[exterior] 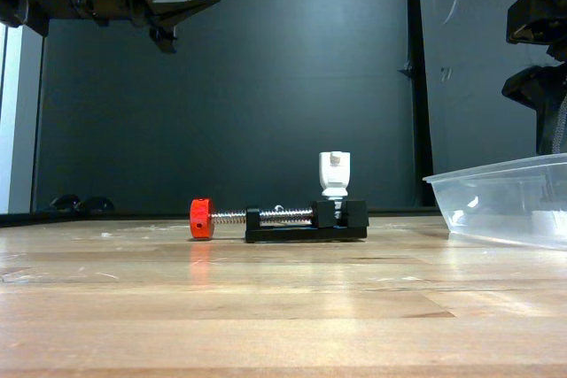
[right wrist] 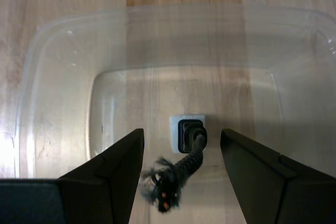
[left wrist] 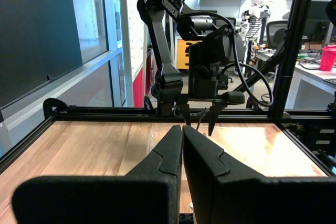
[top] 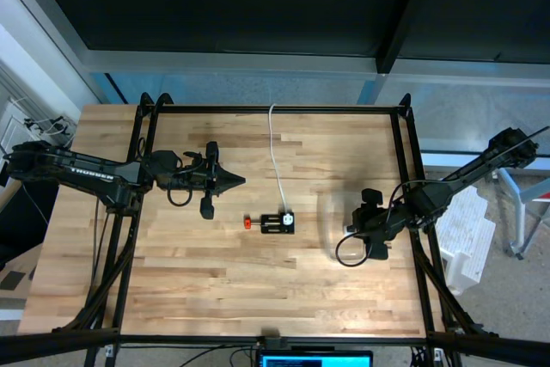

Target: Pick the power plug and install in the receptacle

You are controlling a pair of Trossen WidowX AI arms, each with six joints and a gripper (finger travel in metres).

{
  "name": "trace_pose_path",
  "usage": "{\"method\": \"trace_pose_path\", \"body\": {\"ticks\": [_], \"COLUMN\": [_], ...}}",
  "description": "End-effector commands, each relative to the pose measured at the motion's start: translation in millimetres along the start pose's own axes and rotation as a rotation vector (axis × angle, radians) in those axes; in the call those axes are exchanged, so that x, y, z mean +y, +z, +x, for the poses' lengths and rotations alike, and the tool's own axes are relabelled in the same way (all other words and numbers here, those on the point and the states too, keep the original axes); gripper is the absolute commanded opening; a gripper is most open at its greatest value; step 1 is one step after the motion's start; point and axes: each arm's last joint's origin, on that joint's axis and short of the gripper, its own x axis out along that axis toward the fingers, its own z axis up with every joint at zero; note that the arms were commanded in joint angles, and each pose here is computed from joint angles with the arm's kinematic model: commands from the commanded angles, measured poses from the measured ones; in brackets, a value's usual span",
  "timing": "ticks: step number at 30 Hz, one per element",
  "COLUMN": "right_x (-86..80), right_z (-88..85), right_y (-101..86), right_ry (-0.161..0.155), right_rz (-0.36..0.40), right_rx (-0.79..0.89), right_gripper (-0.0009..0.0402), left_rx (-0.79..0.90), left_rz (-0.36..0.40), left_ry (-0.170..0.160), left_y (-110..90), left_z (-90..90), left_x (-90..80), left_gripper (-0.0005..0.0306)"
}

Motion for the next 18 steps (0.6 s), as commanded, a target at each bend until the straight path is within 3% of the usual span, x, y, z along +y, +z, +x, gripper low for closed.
{"method": "trace_pose_path", "body": {"ticks": [1,18], "right_x": [0.8,0.8], "right_z": [3.7,13.0], "right_y": [1.1,1.5], "right_ry": [-0.006,-0.03], "right_rz": [0.003,0.009], "right_rx": [0.008,0.038], "right_gripper": [0.0202,0.0195], "left_rx": [0.0,0.0], "left_rz": [0.0,0.0], "left_ry": [0.0,0.0], "left_y": [0.0,0.0], "left_z": [0.1,0.1], "left_x": [0.0,0.0], "left_gripper": [0.0,0.0]}}
